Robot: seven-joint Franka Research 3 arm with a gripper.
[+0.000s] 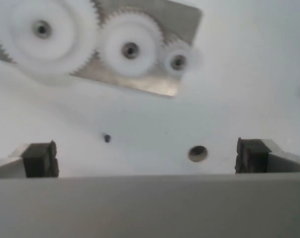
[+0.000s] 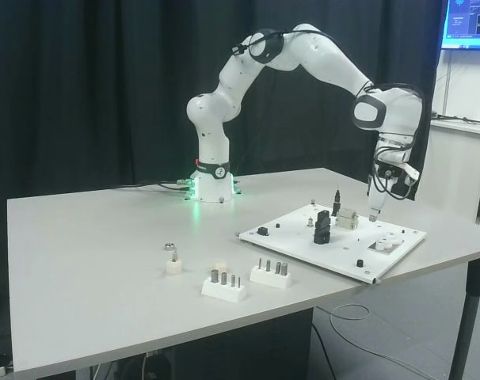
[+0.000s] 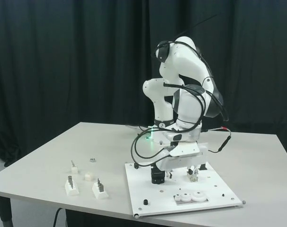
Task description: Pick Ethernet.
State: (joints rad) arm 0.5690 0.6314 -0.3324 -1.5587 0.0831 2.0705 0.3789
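My gripper (image 1: 145, 157) is open, its two black pads (image 1: 39, 159) far apart with nothing between them. It hangs just above the white board (image 2: 303, 237), near the board's far right side. In the wrist view three white gears (image 1: 130, 49) on a grey metal plate (image 1: 155, 85) lie beyond the fingertips. In the first room view a small pale connector block (image 2: 348, 219) with a thin black lead (image 2: 336, 196) stands on the board just left of the gripper (image 2: 376, 212). In the second room view the gripper (image 3: 195, 170) hovers right over that block (image 3: 193, 177). No Ethernet plug appears in the wrist view.
A black upright part (image 2: 323, 228) stands mid-board, with small black knobs (image 2: 262, 231) around it. The gear plate (image 2: 385, 244) sits near the board's front right edge. Left of the board are white holders with grey pegs (image 2: 224, 283) and a small nut block (image 2: 173, 261).
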